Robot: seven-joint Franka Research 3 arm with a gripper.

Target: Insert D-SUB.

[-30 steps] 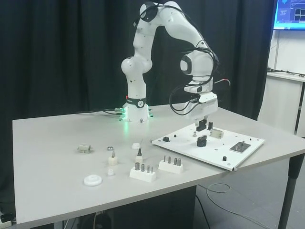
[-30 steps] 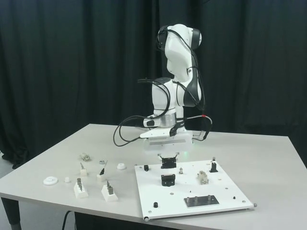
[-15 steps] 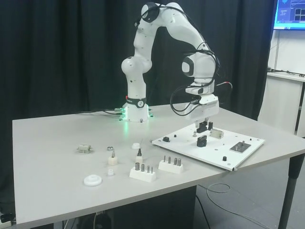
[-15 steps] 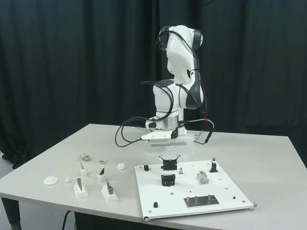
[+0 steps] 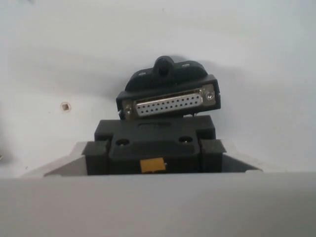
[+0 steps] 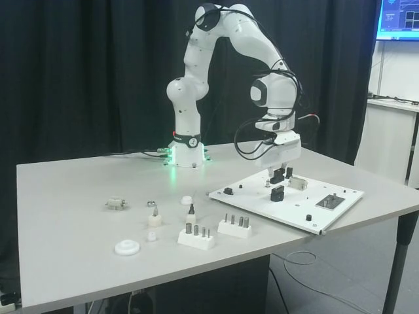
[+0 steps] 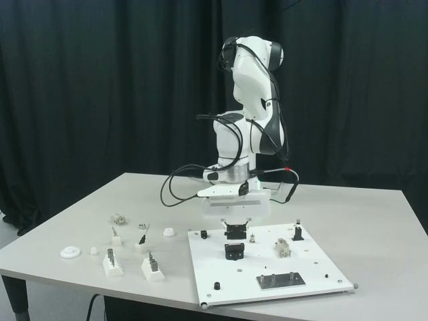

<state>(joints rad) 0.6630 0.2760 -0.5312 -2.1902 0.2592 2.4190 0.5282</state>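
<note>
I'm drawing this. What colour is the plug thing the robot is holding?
The D-SUB plug is black, seen best in the wrist view.

I read even, diffuse overhead light on the grey table (image 6: pixel 65 196), with faint shadows. A green glow lights the arm base (image 6: pixel 186 156). The D-SUB plug (image 5: pixel 154 143) sits shaded.

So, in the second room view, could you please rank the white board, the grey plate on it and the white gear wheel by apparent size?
1. White square board, by far the largest.
2. Grey rectangular metal plate.
3. White toothed gear wheel, smallest, though not by much.
</note>
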